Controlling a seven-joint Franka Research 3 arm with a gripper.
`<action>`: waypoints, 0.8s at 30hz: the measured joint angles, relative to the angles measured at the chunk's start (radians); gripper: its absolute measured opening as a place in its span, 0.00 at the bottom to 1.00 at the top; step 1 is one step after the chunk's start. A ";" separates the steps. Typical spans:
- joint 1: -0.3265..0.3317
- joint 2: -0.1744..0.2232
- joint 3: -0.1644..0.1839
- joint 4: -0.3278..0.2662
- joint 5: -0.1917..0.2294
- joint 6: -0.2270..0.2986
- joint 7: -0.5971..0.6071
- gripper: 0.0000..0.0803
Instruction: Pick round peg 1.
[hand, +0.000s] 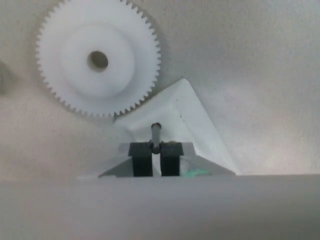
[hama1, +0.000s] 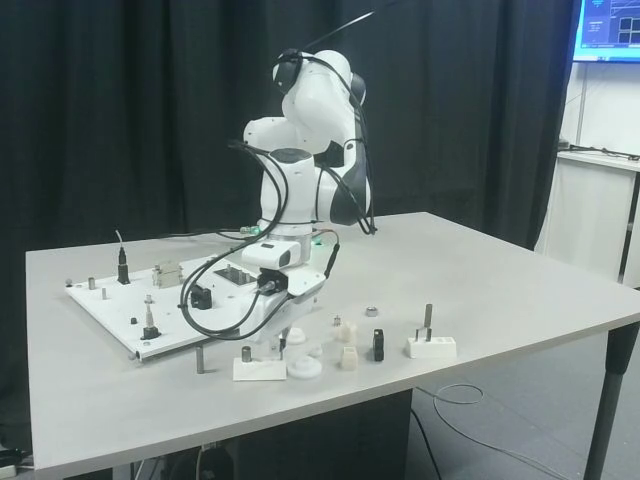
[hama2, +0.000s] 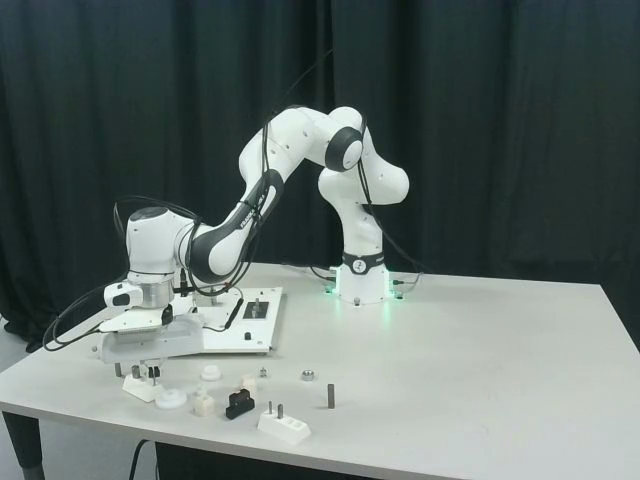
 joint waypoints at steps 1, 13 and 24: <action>0.000 0.000 0.000 0.000 0.000 -0.001 0.000 0.04; -0.001 0.000 -0.004 0.019 -0.005 -0.038 0.017 0.04; -0.006 0.000 -0.013 0.066 -0.034 -0.126 0.061 0.04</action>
